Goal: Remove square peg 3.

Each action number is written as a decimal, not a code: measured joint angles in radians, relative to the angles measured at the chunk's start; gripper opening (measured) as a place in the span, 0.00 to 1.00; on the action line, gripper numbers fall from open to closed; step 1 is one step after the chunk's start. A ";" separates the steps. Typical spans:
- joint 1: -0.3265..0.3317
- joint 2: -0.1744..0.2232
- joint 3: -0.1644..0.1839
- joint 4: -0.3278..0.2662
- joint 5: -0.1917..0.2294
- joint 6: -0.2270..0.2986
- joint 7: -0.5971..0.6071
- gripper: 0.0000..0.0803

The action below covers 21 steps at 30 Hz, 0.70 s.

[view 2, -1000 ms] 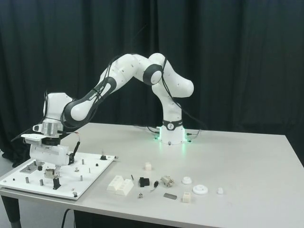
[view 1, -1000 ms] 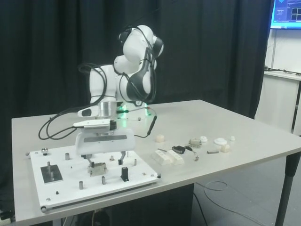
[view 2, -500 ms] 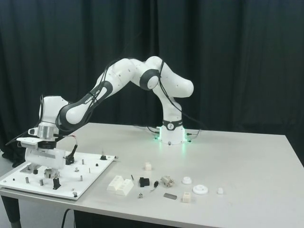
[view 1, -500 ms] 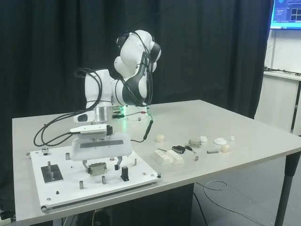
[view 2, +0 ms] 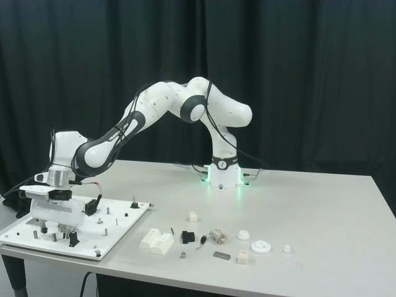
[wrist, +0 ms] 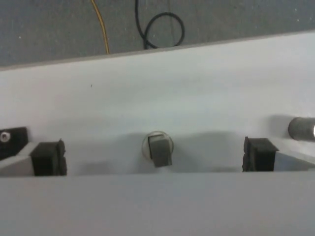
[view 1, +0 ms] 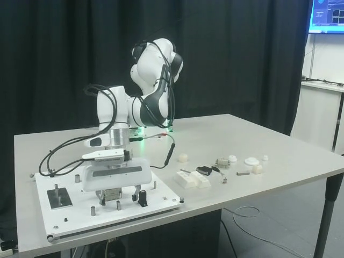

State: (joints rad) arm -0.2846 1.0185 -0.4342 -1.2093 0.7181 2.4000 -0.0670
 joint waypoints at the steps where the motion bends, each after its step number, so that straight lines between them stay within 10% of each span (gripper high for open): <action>1: 0.000 0.002 0.000 0.003 0.000 0.000 -0.003 1.00; 21: -0.029 0.020 0.027 0.040 0.002 -0.018 -0.021 1.00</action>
